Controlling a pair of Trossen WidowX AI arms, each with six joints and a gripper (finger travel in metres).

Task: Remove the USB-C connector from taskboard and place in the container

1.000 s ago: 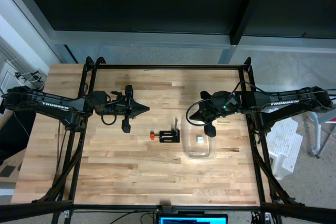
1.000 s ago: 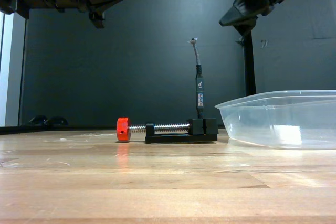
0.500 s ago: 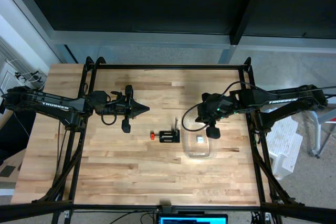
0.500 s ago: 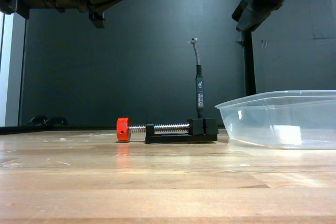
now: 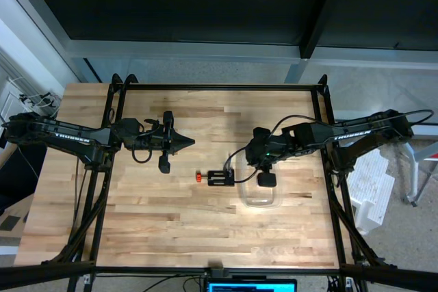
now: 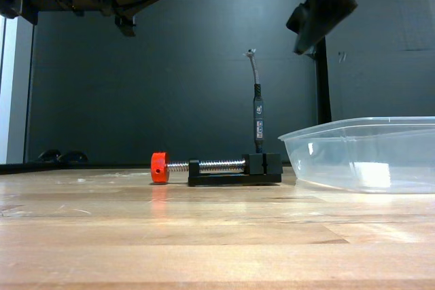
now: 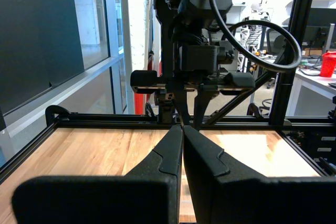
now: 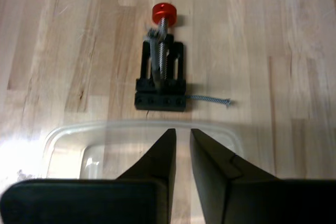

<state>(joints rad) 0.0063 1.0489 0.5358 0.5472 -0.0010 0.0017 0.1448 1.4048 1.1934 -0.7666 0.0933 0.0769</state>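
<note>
The taskboard (image 5: 219, 177) is a small black fixture with an orange-red knob (image 6: 159, 167), lying mid-table. The USB-C connector (image 6: 259, 123) stands upright in its right end, a slim dark stick with a thin grey tail on top; it also shows as USB-C connector (image 8: 156, 66). The clear container (image 5: 259, 200) lies just right of the taskboard (image 8: 160, 95). My right gripper (image 6: 301, 44) hangs high above the container's (image 6: 360, 154) left rim, tilted down toward the taskboard, its fingers (image 8: 166, 150) a narrow gap apart and empty. My left gripper (image 5: 186, 143) hovers shut far left.
A black frame rail (image 5: 219, 87) runs along the table's far edge. A black upright post (image 6: 321, 86) stands behind the container. Bare wood lies in front of the taskboard and container.
My right arm has swung left and lowered, bringing its gripper from beyond the container to above its left rim, pointing at the taskboard. The left arm has not moved.
</note>
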